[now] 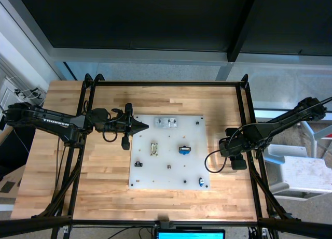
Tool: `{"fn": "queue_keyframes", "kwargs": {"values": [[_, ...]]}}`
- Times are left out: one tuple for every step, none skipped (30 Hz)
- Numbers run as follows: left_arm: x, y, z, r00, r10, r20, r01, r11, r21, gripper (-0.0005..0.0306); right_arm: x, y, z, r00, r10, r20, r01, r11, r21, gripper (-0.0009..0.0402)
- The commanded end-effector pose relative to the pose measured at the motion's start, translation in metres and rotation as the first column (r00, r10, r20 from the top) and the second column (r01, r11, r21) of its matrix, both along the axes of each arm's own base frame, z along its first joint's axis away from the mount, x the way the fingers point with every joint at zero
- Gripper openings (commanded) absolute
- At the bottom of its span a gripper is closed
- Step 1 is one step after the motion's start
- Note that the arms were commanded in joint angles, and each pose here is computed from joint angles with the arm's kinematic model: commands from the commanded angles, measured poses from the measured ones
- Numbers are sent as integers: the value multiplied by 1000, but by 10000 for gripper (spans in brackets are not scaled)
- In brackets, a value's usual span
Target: Unfasten the M12 fastener and place in the container
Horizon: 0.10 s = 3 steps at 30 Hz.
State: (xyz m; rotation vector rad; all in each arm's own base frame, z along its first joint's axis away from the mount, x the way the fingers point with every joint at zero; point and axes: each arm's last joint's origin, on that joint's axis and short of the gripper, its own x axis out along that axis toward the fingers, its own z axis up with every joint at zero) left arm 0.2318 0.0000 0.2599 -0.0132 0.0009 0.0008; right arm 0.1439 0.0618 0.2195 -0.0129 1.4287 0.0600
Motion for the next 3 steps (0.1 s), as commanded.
{"fn": "queue_keyframes", "kwargs": {"values": [[0,0,0,1000,0,0,0,1000,0,0,0,0,0,1000,0,0,0,1000,0,177],[0,0,0,1000,0,0,0,1000,0,0,0,0,0,1000,0,0,0,1000,0,177],[0,0,0,1000,0,0,0,1000,0,0,0,0,0,1000,0,0,0,1000,0,177]]}}
